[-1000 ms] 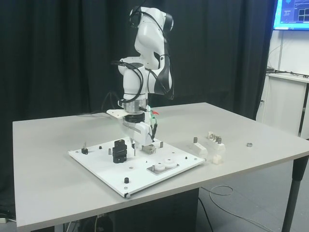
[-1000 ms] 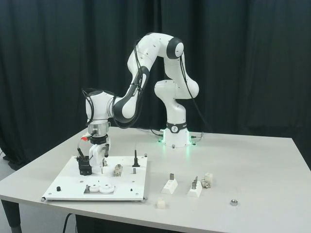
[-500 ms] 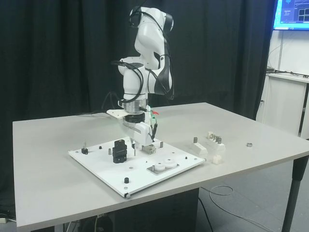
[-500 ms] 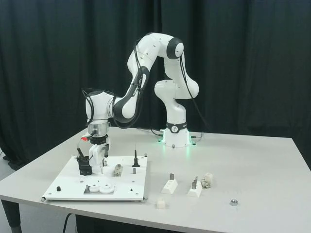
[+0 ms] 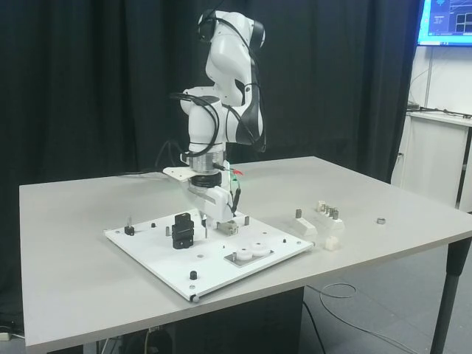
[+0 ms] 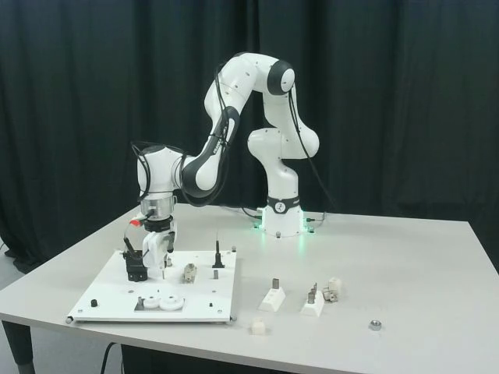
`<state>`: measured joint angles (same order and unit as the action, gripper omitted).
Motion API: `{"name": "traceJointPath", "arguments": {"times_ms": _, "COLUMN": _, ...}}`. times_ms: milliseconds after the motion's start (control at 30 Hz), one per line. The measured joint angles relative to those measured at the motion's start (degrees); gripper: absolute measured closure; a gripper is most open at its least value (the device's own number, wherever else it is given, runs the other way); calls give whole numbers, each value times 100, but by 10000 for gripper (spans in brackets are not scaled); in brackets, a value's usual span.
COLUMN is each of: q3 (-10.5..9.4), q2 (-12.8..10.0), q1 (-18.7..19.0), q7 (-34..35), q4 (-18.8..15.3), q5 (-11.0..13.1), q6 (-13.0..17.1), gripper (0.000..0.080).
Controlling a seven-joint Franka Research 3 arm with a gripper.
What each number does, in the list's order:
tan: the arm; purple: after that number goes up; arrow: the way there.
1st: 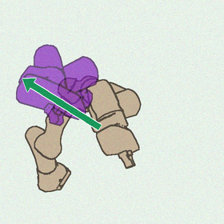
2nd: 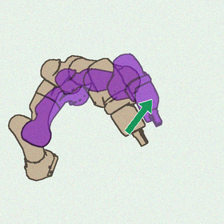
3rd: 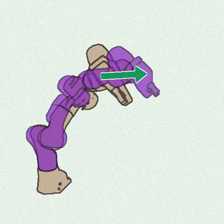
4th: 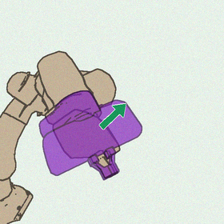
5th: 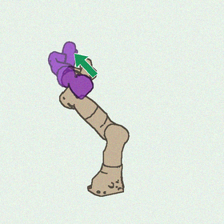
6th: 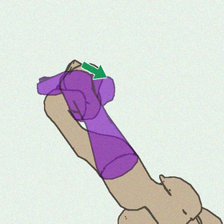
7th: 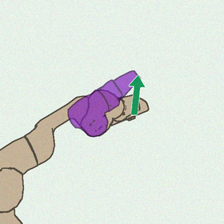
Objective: Insert square peg 1.
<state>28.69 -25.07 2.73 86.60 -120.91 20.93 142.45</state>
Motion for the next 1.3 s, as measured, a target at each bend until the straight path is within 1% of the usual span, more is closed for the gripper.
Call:
{"name": "traceJointPath", "arguments": {"times_ms": 600, "q3": -2, "q2": -9, "q1": 0, "q7": -27, "q4": 10, "q5": 6, "q6": -4, "gripper": 776}}
{"name": "traceJointPath", "arguments": {"times_ms": 933, "q3": 22, "q2": -7, "q1": 0, "q7": -21, "q4": 16, "q5": 64, "q6": -84, "gripper": 776}}
{"name": "traceJointPath", "arguments": {"times_ms": 1300, "q3": 28, "q2": -37, "q1": 0, "q7": -18, "q4": 19, "q5": 148, "q6": -69, "gripper": 776}}
